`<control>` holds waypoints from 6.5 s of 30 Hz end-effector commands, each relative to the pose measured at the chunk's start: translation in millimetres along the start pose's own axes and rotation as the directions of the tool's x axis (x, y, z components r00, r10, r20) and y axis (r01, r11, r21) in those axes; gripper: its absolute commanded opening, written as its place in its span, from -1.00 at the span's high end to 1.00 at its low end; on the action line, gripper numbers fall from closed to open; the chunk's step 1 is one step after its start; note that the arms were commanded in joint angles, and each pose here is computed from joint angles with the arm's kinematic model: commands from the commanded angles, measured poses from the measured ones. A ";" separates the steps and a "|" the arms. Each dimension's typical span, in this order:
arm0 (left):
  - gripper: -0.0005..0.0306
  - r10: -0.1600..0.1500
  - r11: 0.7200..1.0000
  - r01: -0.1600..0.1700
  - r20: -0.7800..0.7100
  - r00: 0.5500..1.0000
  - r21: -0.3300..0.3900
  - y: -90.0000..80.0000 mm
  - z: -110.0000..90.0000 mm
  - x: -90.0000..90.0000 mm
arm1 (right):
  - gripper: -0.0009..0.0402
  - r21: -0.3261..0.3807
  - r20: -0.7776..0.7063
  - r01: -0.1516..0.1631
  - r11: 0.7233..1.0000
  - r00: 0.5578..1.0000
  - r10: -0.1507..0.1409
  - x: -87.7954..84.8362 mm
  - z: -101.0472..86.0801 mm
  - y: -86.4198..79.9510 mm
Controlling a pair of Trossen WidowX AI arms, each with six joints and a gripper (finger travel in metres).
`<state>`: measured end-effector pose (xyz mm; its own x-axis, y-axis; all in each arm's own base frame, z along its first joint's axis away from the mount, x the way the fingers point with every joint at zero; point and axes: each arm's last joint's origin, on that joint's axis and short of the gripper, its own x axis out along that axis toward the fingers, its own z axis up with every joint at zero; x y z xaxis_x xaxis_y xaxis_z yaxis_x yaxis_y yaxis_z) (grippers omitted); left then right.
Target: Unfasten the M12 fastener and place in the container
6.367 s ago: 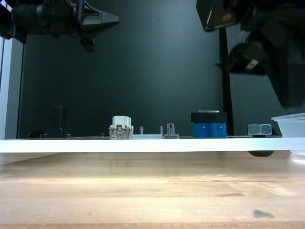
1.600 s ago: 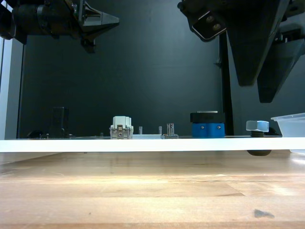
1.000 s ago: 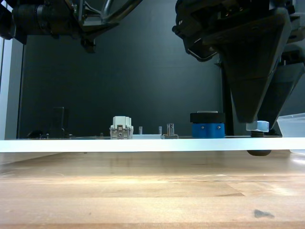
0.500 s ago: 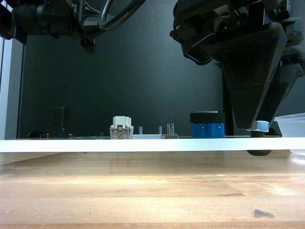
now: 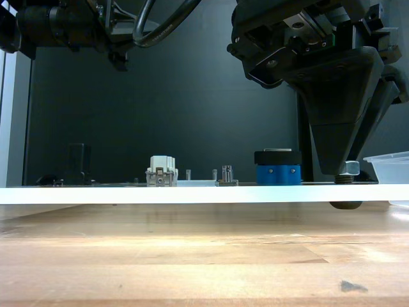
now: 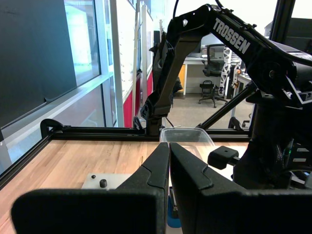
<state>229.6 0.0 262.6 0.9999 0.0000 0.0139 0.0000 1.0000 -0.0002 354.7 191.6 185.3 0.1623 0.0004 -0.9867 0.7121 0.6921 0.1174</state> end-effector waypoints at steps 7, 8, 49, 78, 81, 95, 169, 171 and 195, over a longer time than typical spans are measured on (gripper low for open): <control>0.96 0.000 1.000 0.000 0.000 1.000 0.000 0.0 0.0 0.0 | 0.71 -0.006 -0.003 0.004 1.000 1.000 -0.004 -0.1 -0.4 -0.3; 0.96 0.000 1.000 0.000 0.000 1.000 0.000 0.0 0.0 0.0 | 0.71 -0.007 -0.004 0.006 1.000 1.000 -0.006 -0.3 -0.5 -0.6; 0.96 0.000 1.000 0.000 0.000 1.000 0.000 0.0 0.0 0.0 | 0.71 -0.233 -0.029 -0.056 0.971 0.998 0.051 -76.7 -12.3 -57.6; 0.96 0.000 1.000 0.000 0.000 1.000 0.000 0.0 0.0 0.0 | 0.71 -0.264 -0.041 -0.051 0.963 0.998 0.042 -86.7 -56.8 -196.9; 0.96 0.000 1.000 0.000 0.000 1.000 0.000 0.1 0.0 0.0 | 0.71 -0.254 -0.041 -0.054 0.966 0.998 0.045 -85.8 -59.6 -203.3; 0.97 0.000 1.000 0.000 0.000 1.000 0.000 0.1 0.0 0.0 | 0.71 -0.263 -0.043 -0.057 0.963 0.998 0.047 -82.1 -63.5 -209.5; 0.96 0.000 1.000 0.000 0.000 1.000 0.000 0.0 0.0 0.0 | -0.28 -0.263 -0.045 -0.087 0.961 0.996 0.077 -82.3 -63.5 -206.6; 0.97 0.000 1.000 0.000 0.000 1.000 0.000 0.1 0.0 0.0 | -0.28 -0.263 -0.045 -0.087 0.961 0.996 0.078 -82.3 -63.5 -206.6; 0.96 0.000 1.000 0.000 0.000 1.000 0.000 0.0 0.0 0.0 | -0.28 -0.262 -0.041 -0.102 0.960 0.995 0.095 -82.4 -63.1 -205.0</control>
<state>229.6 0.0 262.7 0.9999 0.0000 0.0143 0.0000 1.0000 -0.0002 152.3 95.1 235.4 0.1999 0.0951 -0.9752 0.4884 0.8532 0.1833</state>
